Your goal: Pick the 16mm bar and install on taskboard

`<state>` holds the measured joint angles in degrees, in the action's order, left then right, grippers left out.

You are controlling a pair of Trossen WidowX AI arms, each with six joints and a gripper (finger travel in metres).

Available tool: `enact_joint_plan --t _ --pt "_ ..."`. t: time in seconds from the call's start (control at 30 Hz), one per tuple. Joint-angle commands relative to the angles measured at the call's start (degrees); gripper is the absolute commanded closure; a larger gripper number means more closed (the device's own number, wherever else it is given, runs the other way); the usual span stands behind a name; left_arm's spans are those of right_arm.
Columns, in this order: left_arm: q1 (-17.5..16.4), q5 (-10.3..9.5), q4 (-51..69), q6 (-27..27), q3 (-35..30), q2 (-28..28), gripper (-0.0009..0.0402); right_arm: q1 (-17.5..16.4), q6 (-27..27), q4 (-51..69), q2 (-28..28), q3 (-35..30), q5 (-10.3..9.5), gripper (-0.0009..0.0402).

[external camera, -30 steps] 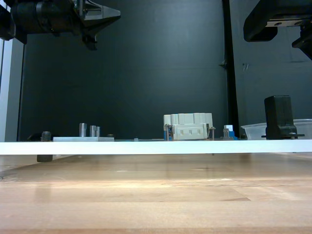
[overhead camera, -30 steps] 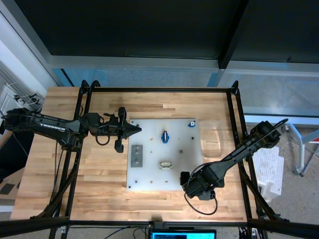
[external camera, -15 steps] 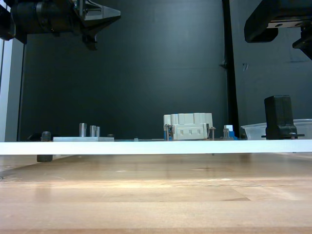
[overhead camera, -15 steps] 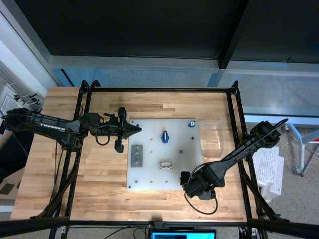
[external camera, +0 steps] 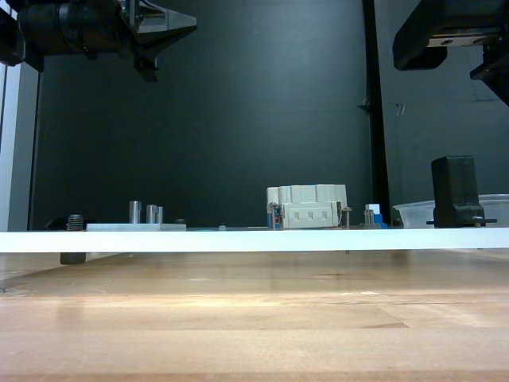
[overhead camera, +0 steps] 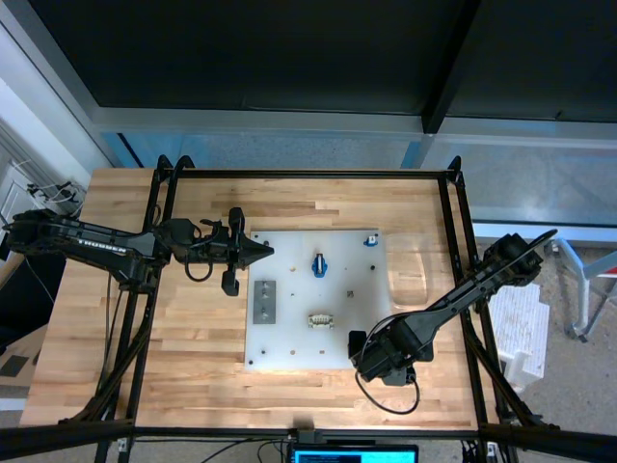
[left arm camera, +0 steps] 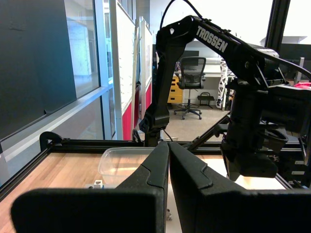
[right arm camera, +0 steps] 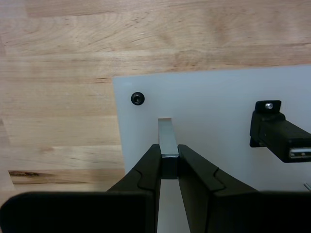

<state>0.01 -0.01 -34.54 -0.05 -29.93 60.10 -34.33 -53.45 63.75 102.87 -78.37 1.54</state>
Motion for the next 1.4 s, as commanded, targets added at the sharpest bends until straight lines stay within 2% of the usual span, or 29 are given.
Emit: enact_joint_plan --t 0.03,1.4 --pt "0.0 0.00 0.0 0.0 0.0 0.0 0.0393 0.0 0.0 -0.1 0.0 0.0 -0.07 0.0393" --pt "0.0 0.00 0.0 0.0 0.0 0.0 0.0393 -0.1 -1.1 -0.5 -0.2 1.1 -0.20 0.0393"
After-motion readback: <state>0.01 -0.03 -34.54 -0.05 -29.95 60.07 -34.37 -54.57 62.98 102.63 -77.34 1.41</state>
